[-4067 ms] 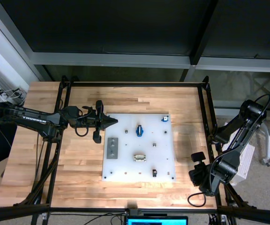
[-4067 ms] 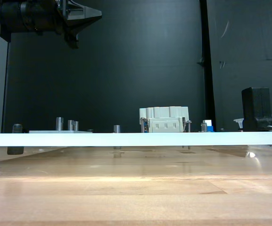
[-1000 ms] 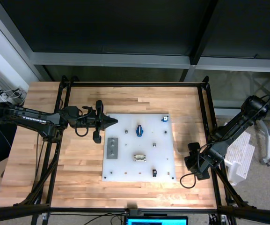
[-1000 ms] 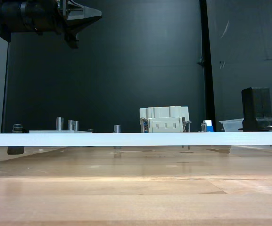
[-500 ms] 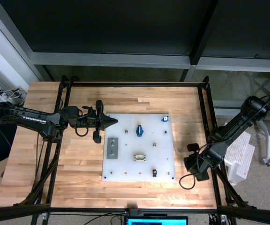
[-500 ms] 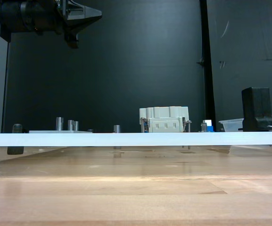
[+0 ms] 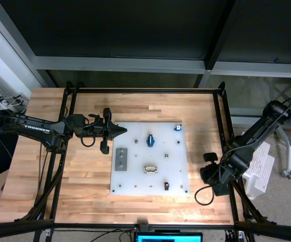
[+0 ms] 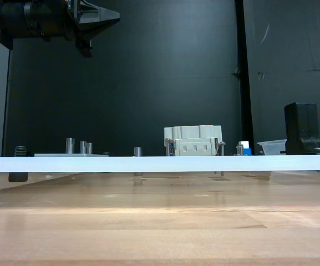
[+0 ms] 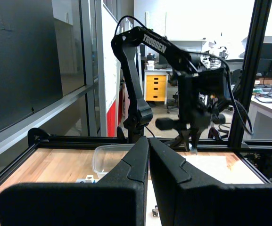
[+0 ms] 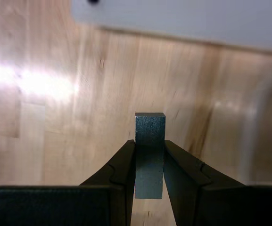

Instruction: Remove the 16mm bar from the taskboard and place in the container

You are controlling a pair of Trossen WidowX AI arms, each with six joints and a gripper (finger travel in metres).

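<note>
Left gripper [image 7: 124, 130] hovers raised, jaws together; right gripper [image 10: 149, 144], low, pinches a dark bar [image 10: 150, 126].

A pale wooden table [image 7: 84, 171] faces dark wall panels [image 7: 135, 30] at twelve o'clock; grey floor [image 7: 286, 212] at three; a yellow drawer unit [image 9: 155, 87] beyond.

Bright glare is recorded on the table [image 10: 32, 80] beneath the right gripper [image 10: 149, 143], whose gripped bar [image 10: 150, 127] is sharp; the taskboard [image 10: 183, 19] at its left is blurred. The left gripper [image 8: 111, 18], raised over the taskboard's far left corner, is silhouetted against darkness.
</note>
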